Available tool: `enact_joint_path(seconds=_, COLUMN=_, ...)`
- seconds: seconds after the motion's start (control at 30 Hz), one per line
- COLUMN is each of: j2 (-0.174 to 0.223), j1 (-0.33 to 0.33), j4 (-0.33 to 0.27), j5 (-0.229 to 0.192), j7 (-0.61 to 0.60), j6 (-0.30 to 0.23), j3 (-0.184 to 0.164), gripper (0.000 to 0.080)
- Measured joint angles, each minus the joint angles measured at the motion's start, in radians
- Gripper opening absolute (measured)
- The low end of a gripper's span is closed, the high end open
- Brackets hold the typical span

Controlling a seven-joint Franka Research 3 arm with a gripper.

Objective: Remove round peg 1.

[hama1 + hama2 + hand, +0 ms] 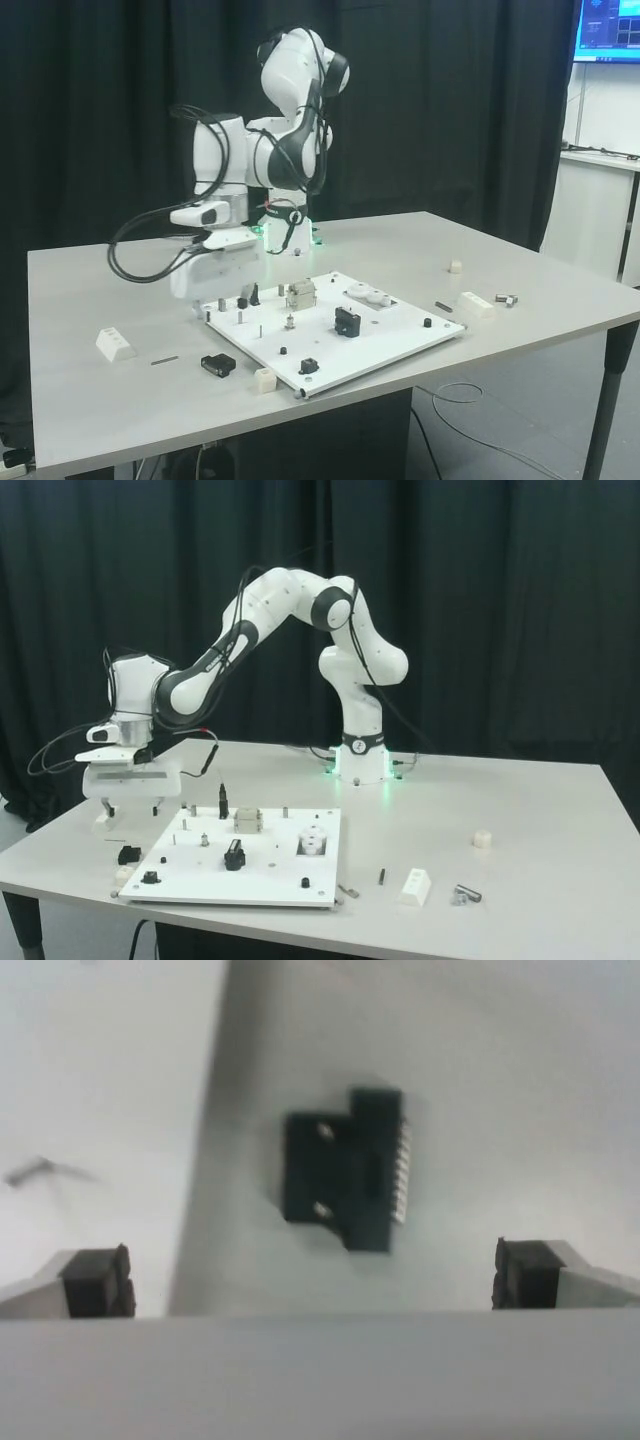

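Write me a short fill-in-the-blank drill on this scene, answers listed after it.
1. The tool holds ___ between its fingertips.
2. Seen from the wrist, the black connector lies on the ___ table, beside the board's edge.
3. The assembly board is ___ in colour.
4. The light at the arm's base glows ___.

Missing words: nothing; grey; white; green

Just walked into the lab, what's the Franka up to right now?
The white Franka arm is hovering its open, empty gripper above the grey table, just off the edge of the white board. A loose black connector lies directly below it on the table. No peg is gripped yet, so removal hasn't started.
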State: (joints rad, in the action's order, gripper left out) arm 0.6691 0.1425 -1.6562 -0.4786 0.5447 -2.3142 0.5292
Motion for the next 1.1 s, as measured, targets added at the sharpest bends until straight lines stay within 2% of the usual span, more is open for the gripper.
enact_joint_path(seconds=0.5, j2=-0.005, j1=-0.078, j4=-0.008, j5=0.016, j7=-0.044, j6=0.044, j3=0.009, gripper=0.08)
enact_joint_path(seconds=0.83, j2=-0.008, j1=-0.11, j4=-0.043, j5=0.028, j7=-0.054, j6=0.066, j3=0.029, gripper=0.08)
enact_joint_path(seconds=1.1, j2=-0.019, j1=-0.116, j4=-0.074, j5=0.035, j7=-0.061, j6=0.065, j3=0.03, gripper=0.08)
